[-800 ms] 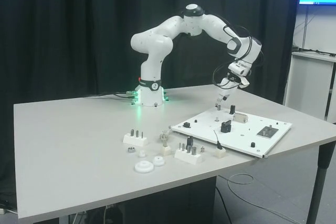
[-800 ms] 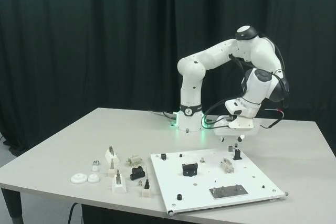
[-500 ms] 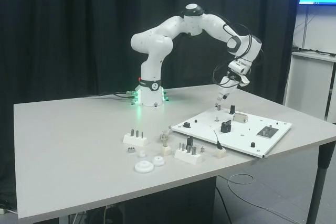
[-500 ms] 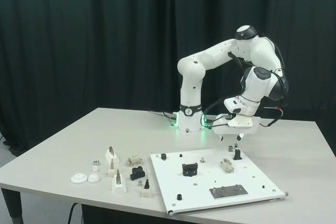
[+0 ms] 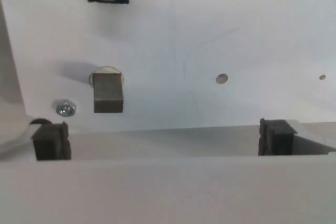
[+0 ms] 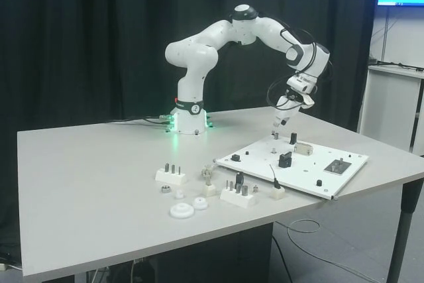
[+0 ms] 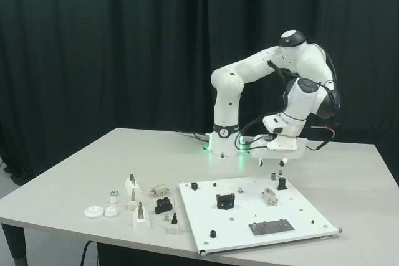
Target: Pick square peg 3.
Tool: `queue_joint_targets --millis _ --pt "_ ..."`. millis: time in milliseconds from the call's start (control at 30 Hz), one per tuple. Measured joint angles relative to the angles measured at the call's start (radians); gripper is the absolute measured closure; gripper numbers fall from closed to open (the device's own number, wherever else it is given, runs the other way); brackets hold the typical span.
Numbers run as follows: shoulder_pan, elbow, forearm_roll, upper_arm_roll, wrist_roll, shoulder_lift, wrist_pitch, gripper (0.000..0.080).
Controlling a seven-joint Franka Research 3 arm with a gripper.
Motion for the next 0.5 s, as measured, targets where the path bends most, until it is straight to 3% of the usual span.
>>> queue_joint_targets --millis 500 --pt "0.0 -0.038 0.013 -0.045 -0.013 0.0 0.032 0.0003"
